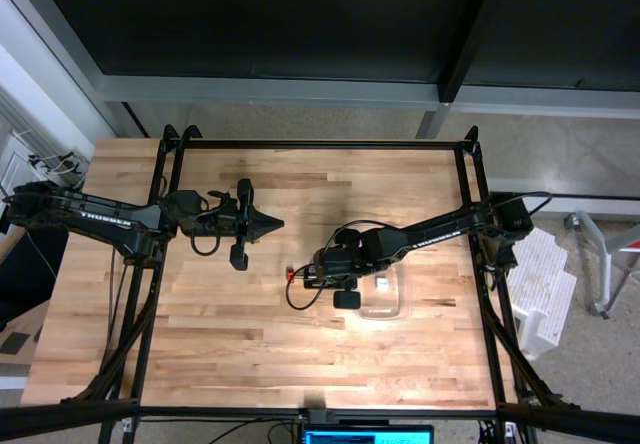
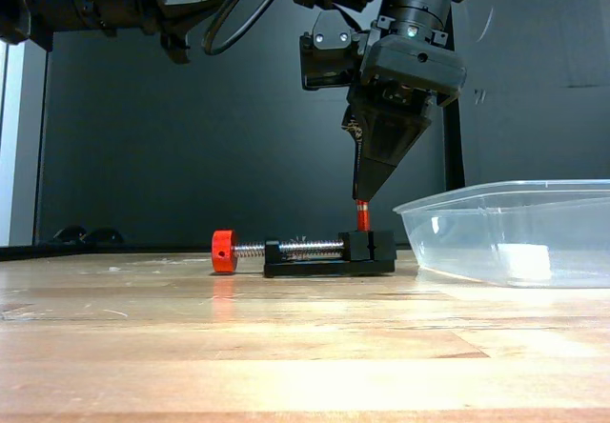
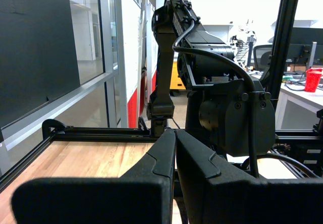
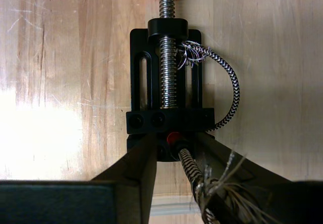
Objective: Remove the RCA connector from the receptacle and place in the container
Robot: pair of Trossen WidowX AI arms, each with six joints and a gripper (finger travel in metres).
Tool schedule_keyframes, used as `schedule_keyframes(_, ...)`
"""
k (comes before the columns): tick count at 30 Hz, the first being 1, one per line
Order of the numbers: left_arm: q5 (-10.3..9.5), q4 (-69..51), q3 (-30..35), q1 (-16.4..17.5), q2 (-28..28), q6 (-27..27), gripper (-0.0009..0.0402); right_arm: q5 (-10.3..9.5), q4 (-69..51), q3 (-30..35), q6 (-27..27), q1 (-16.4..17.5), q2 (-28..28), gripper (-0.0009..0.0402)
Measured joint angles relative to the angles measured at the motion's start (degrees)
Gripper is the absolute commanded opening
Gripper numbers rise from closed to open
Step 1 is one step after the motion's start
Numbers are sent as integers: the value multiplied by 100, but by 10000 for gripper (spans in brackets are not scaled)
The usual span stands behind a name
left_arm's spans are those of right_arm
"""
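Observation:
The RCA connector [image 2: 361,215] stands upright, a slim red plug, in the black block of the receptacle [image 2: 329,251], whose red knob [image 2: 223,251] points left. My right gripper [image 2: 362,194] hangs point-down right over the plug's top. In the right wrist view it is open, its fingers [image 4: 141,168] on either side of the connector [image 4: 174,137] without touching it. The container [image 2: 515,232], a clear tray, sits just right of the receptacle [image 1: 308,277]. My left gripper [image 1: 268,225] is shut and parked above the table's left half, away from all this.
A braided cable [image 4: 231,95] loops out of the receptacle's side. Another frayed braid [image 4: 189,166] runs back from the plug between the fingers. A small white piece [image 1: 381,283] lies in the container [image 1: 400,309]. Black frame rails edge the table.

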Motion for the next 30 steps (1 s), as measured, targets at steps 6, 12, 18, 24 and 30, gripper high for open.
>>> schedule_keyframes(6, -2, -2, -2, 0, 0, -2, 0, 0, 4, 0, 0, -7, 0, 44)
schedule_keyframes(12, -2, 0, 0, 0, 0, 0, 0, 2, 4, 0, 0, -9, 0, 14)
schedule_keyframes(18, 0, 0, -2, 0, 0, -2, 0, 2, 4, 0, 0, -9, 0, 1)
schedule_keyframes(24, 0, 0, 0, 0, 0, 0, 0, 0, 4, 0, 0, -11, -7, 2)
schedule_keyframes(30, 0, 0, -2, 0, 0, 0, 0, -15, -20, 4, 2, -13, -98, 2)
